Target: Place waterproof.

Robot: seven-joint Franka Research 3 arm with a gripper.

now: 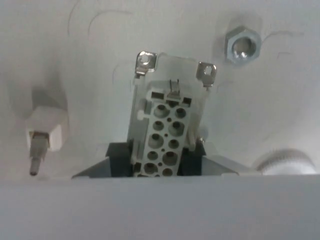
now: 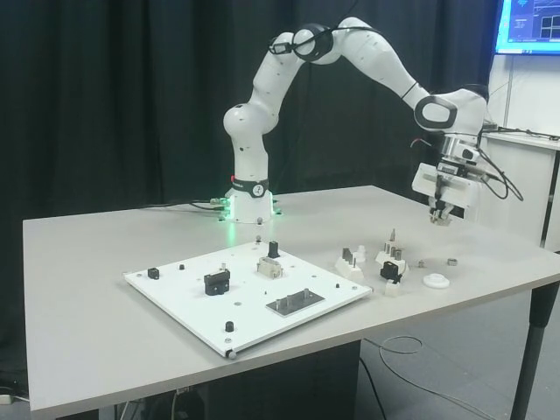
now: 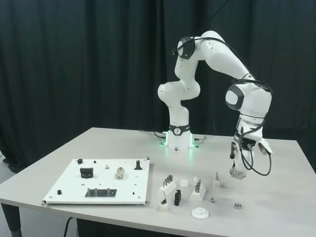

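Above the table (image 2: 490, 254), right end: end effector (image 2: 440, 215) clenched on the waterproof connector (image 1: 162, 140), held off the surface.
Long axis: hanging down from the fingers.
White board (image 2: 175, 293): at 9 o'clock in the first room view, well apart.

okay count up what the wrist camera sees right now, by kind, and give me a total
Multi-hole connector held in the gripper: 1
Hex nut on the table: 1
White block with a pin: 1
White ridged disc, only partly in view: 1
Total: 4
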